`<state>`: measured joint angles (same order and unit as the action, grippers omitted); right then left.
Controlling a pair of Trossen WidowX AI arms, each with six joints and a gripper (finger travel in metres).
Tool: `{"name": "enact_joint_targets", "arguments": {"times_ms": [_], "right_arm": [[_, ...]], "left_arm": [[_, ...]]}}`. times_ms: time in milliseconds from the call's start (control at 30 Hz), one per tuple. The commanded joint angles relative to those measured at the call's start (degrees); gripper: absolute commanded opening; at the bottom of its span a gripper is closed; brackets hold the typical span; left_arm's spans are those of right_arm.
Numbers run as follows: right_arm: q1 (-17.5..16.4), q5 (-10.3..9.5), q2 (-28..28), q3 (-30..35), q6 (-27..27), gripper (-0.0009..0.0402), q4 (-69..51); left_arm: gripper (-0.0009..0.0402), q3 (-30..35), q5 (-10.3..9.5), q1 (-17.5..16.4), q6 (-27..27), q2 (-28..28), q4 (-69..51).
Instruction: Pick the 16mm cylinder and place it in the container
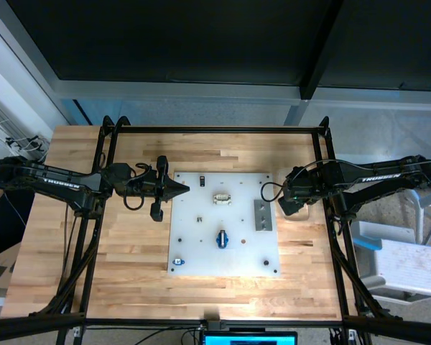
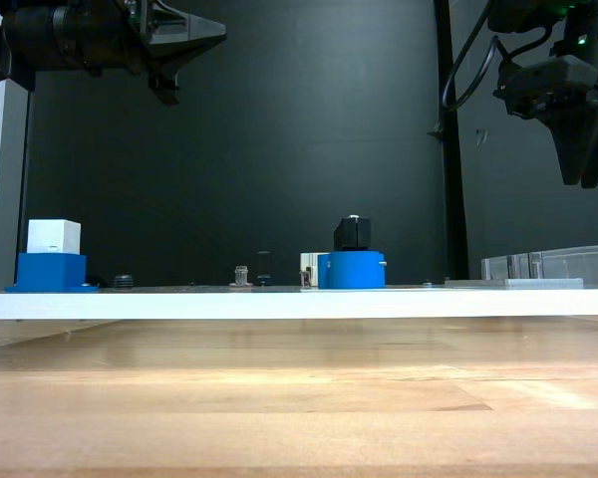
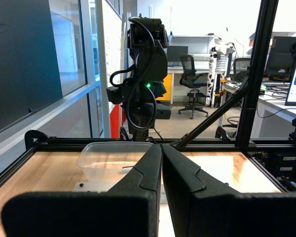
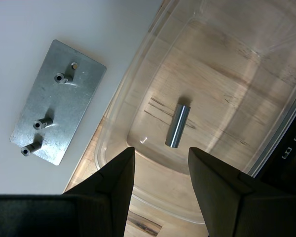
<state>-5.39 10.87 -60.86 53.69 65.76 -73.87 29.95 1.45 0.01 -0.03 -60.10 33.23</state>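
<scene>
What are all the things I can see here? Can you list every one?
table: one, light wood, under everything.
board: one, white, flat on the middle of the table.
tub: one, clear plastic, on the table beside the board's right edge.
metal cylinder: one, silver, lying inside the tub.
metal plate: one, grey with small pegs, on the board next to the tub.
blue part: one, blue with a black top, upright near the board's middle.
small block: one, blue and white, at the board's near left corner.
left gripper: one, black, shut, up in the air at the board's left edge.
right gripper: one, black, open, above the tub.
</scene>
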Motion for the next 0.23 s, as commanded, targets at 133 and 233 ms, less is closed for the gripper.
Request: {"name": "enact_joint_targets", "arguments": {"times_ms": [133, 233], "right_arm": [[0.0, 0.02, 0.0, 0.0, -0.2, 0.0149, 0.0], [0.0, 0.02, 0.0, 0.0, -0.2, 0.0149, 0.0]], "left_arm": [[0.0000, 0.0, 0.00, 0.0, 0.0, 0.0, 0.0], [0.0000, 0.0, 0.00, 0.0, 0.0, 0.0, 0.0]]}}
